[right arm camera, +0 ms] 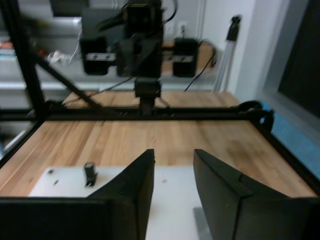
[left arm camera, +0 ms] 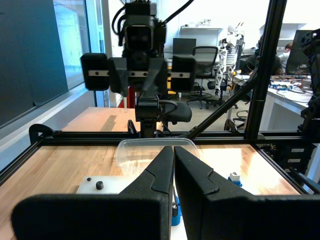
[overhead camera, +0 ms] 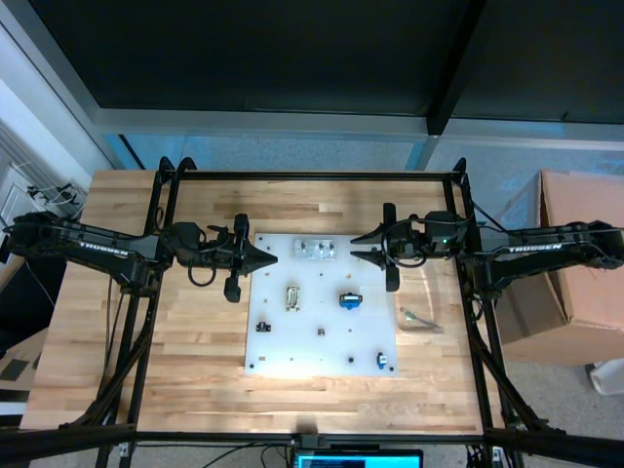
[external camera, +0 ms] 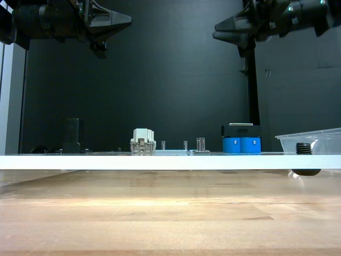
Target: Remove the RJ45 connector from the taskboard and place in the container
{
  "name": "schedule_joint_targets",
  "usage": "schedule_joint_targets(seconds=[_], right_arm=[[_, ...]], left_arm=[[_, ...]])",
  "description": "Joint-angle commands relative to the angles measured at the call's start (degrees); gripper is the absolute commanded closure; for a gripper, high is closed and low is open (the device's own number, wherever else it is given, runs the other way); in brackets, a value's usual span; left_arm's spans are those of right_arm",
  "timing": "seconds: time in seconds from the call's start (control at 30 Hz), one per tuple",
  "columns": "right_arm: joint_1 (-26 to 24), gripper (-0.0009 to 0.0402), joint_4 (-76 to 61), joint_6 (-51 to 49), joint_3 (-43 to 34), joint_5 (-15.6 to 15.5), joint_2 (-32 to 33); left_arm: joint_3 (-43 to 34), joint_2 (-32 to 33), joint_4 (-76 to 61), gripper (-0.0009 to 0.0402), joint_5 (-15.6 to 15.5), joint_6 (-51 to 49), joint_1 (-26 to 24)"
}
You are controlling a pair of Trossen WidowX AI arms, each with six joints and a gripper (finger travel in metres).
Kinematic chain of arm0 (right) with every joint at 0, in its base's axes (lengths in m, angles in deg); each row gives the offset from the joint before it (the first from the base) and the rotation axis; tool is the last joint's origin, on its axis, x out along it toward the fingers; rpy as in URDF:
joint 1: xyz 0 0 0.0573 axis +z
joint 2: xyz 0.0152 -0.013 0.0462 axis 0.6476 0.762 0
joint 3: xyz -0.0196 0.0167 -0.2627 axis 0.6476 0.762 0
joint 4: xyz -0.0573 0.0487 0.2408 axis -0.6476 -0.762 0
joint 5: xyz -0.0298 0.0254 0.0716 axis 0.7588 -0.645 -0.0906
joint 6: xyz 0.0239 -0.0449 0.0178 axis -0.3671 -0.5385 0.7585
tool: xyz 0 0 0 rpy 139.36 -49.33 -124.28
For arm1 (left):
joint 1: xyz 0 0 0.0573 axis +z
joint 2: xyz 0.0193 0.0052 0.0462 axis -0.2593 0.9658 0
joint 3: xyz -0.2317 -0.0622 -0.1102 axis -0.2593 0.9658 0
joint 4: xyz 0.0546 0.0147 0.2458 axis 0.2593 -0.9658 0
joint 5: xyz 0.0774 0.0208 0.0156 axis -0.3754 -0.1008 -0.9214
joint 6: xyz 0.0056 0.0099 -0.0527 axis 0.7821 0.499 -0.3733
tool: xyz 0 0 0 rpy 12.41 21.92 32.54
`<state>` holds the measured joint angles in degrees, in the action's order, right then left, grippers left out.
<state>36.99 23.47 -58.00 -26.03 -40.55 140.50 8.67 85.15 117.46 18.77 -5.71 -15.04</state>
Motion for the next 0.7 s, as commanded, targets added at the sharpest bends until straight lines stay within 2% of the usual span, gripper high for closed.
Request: schedule_joint_targets(seconds=[0.03, 0.2, 0.27, 0.37, 0.7], right_arm=[[-0.42, 0.0321, 5.35, 0.31, 2.75, 0.07, 0.0], [-0.39, 0.0372, 12.72, 0.42, 6.4, -0.09, 0.0], [-0.42, 0.0397, 13.62, 0.42, 7.08, -1.53, -0.04], [-0.39, 0.0388, 13.75, 1.18, 7.3, -4.04, -0.07], [-0.39, 0.0393, 13.86, 1.9, 7.32, -4.13, -0.07]], left_arm=[[-0.02, 0.0, 0.02, 0.0393, 0.02, 0.0, 0.02], [-0.02, 0.0, 0.02, 0.0393, 0.02, 0.0, 0.02], [-0.02, 0.0, 0.02, 0.0393, 0.0, 0.0, 0.0], [-0.02, 0.0, 0.02, 0.0393, 0.0, 0.0, 0.02], [-0.02, 0.0, 0.02, 0.0393, 0.0, 0.0, 0.02]])
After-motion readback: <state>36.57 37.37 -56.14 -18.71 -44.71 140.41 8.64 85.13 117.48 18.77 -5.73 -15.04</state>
